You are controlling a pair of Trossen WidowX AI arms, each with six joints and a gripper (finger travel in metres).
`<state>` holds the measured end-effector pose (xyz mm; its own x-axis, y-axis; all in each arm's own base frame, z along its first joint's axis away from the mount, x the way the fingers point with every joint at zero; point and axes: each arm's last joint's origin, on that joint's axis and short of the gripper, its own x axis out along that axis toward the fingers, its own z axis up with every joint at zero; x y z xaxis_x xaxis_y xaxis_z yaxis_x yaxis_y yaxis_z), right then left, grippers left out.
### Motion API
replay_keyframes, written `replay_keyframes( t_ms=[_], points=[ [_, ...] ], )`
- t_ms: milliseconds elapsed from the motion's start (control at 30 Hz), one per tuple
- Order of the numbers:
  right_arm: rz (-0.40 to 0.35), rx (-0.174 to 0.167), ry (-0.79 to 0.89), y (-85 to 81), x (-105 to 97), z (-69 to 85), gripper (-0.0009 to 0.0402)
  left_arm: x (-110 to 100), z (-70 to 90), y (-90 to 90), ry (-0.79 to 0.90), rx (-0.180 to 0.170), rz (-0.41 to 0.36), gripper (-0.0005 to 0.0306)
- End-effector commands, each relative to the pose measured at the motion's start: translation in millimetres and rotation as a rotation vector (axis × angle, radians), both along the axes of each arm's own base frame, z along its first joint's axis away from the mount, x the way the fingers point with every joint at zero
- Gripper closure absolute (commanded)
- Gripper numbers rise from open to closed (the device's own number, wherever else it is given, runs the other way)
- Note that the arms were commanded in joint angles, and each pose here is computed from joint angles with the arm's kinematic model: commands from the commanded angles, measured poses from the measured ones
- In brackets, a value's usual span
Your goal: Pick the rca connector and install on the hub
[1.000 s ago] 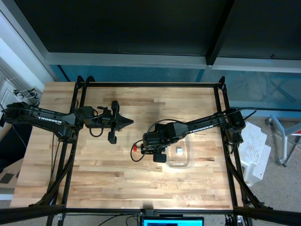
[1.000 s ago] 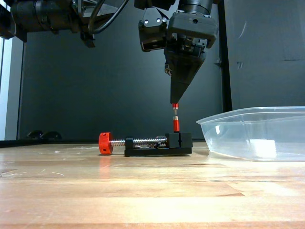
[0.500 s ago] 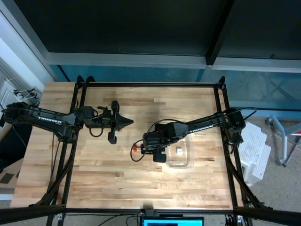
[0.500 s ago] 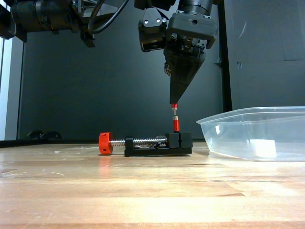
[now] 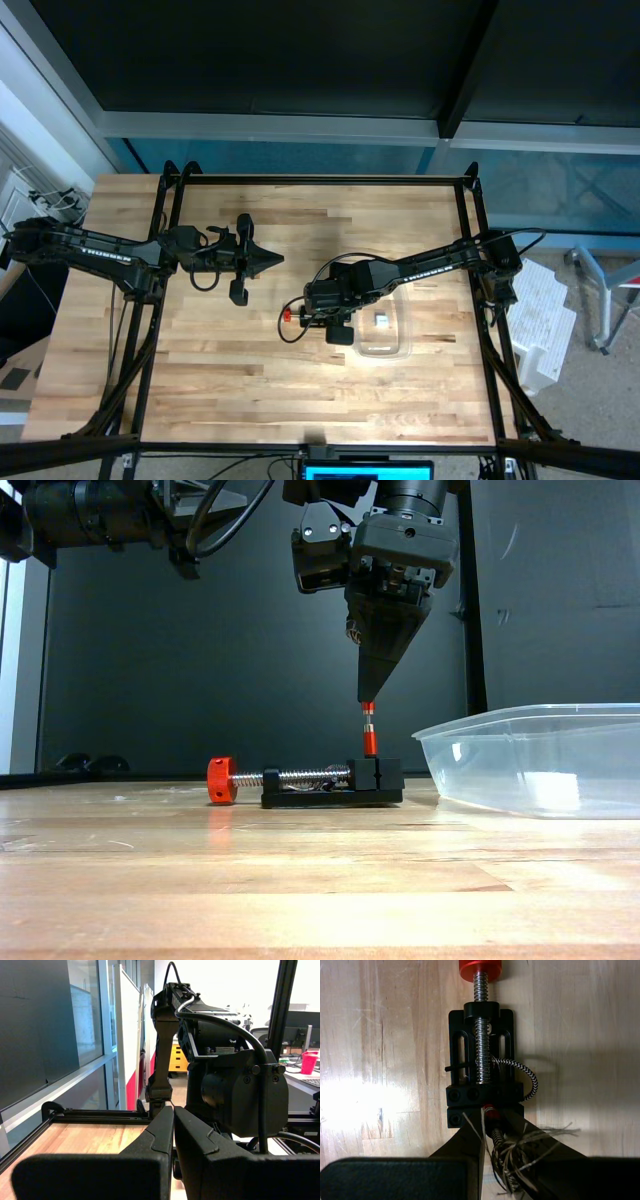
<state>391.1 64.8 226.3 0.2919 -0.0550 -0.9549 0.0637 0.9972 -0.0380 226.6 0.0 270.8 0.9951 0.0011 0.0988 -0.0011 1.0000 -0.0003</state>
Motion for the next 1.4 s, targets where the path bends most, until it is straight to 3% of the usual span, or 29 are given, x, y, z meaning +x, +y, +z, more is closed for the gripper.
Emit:
replay_keyframes(
  t_ms=[33, 633, 1200, 1400],
  points=[
    [0.000, 0.000, 0.000, 0.1, -0.1, -0.1, 0.0393, 0.0, 0.0, 0.0, 0.000, 0.000, 0.000, 0.0300],
    [-0.006, 0.000, 0.001, -1.4, -3.5, -21.4, 0.0393, 0.1, 0.0, 0.0, 0.000, 0.000, 0.000, 0.0300],
    [-0.006, 0.001, -0.005, -1.4, -3.4, -20.2, 0.0390, 0.1, -0.1, 0.0, 0.000, 0.000, 0.000, 0.0300],
    [-0.005, -0.005, -0.021, -1.3, -1.5, -14.8, 0.0348, 0.0, 0.0, 0.0, 0.000, 0.000, 0.000, 0.0300]
  ],
)
